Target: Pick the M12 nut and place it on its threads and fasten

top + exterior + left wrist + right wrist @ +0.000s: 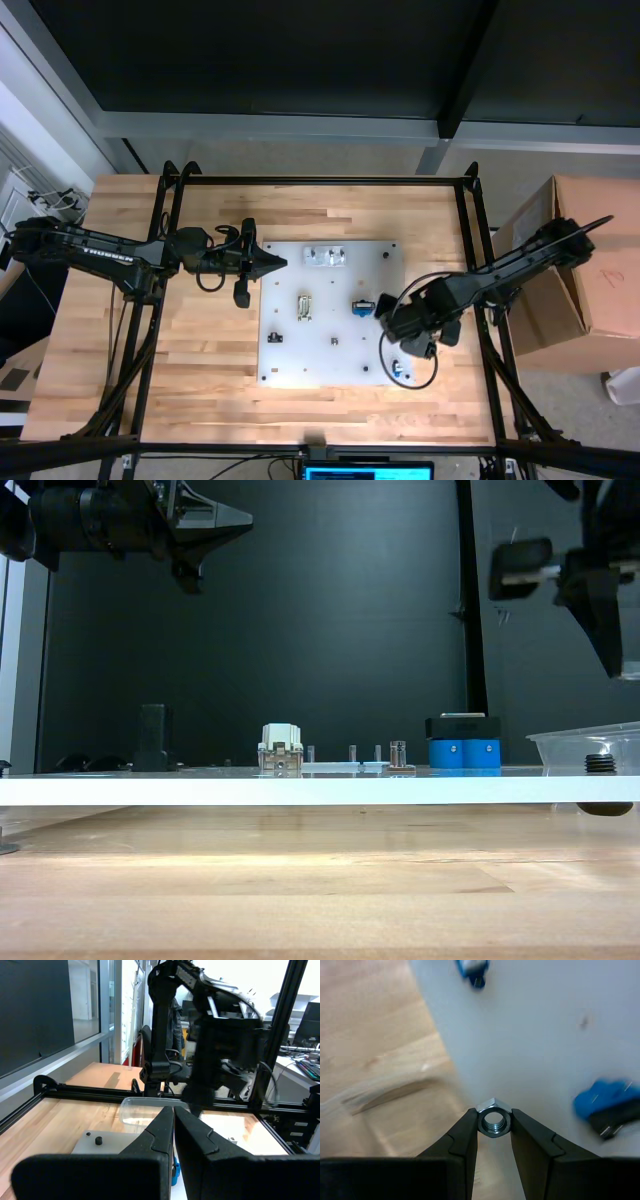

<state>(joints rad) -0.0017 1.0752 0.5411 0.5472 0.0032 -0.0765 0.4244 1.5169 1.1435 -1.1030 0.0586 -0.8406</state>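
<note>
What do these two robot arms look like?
Both are black, jointed, with looping black cables. The left arm bears white lettering. The left gripper, above the board's left edge, and the right gripper, above its right side gripping the nut, end in slim, pointed black fingers.

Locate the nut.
Right wrist view: the nut is clamped in the right gripper's fingers, above the board's right edge, off its bare stud; the left gripper hangs at the board's left edge.

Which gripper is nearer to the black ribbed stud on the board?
Right. The right gripper, shut on the nut, hangs above the board's right side near the stud; the left gripper hovers high over the board's left edge.
</note>
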